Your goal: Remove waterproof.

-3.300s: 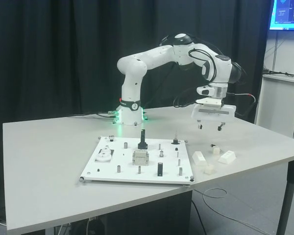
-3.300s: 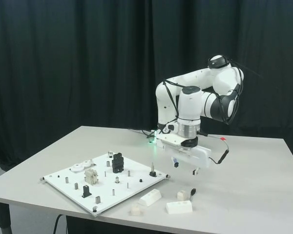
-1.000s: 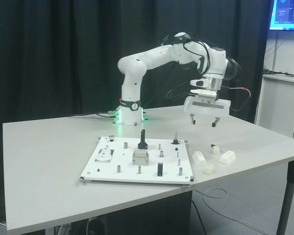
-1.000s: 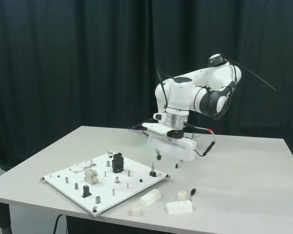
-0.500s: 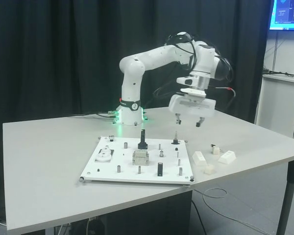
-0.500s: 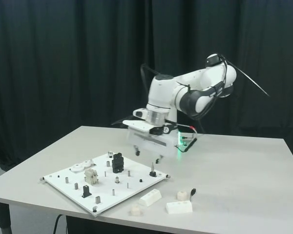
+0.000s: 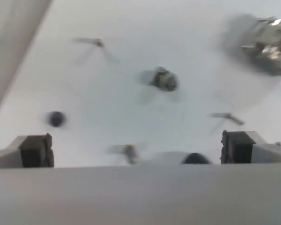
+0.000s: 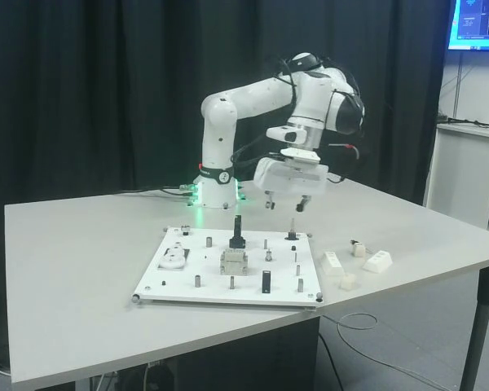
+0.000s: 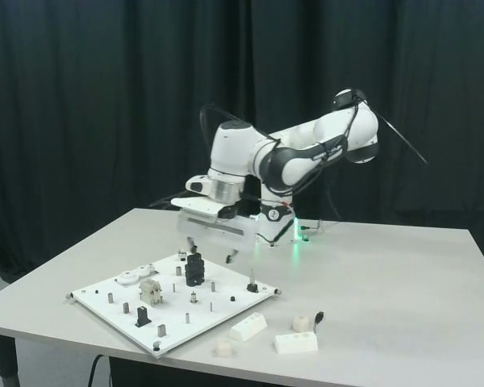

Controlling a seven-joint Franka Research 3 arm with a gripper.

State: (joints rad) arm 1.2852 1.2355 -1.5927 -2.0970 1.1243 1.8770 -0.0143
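Gripper above the board, empty.
The white two-fingered gripper [image 8: 284, 206] hangs with jaws spread wide over the far edge of the white square assembly board [image 8: 173, 285] on the grey table [image 8: 73, 269].

the arm [image 8: 253, 90] is white with black joints, a green light [image 8: 197, 194] at its base. the board [image 8: 179, 281] is white, the table [image 8: 73, 261] grey, the curtain [image 9: 105, 97] black.

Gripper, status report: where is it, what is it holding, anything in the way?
Gripper open, empty, above white board's far edge. Waterproof part not identifiable. Nothing between jaws.
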